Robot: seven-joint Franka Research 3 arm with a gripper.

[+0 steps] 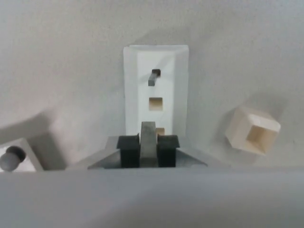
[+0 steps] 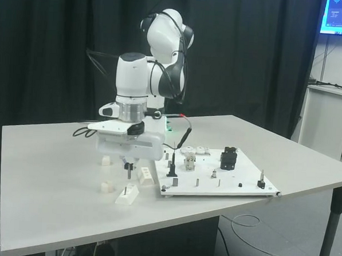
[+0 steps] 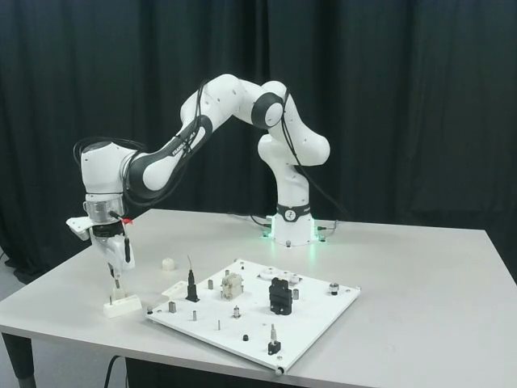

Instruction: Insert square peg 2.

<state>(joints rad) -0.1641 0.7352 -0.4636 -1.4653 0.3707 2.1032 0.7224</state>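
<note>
Nearest the wrist camera: black fingers (image 1: 148, 151) of the gripper (image 3: 115, 275), clamped on the grey square peg (image 1: 148, 142). Held upright just above the white peg block (image 1: 156, 88), over its near hole. One peg (image 1: 154, 77) already standing in the far hole. White hollow cube (image 1: 251, 129) on grey table (image 2: 54, 173) nearby.

Black curtains (image 3: 420, 97) hang in folds behind the grey table (image 3: 420, 275), covering the whole back of the room in both room views; the table top is pale and matt, with a dark leg (image 2: 330, 228) showing under its near corner. At the side in the first room view stands a white cabinet (image 2: 326, 119); above it the corner of a lit screen (image 2: 341, 15) shows; a cable (image 2: 251, 232) loops on the grey floor (image 2: 279, 248) below.
</note>
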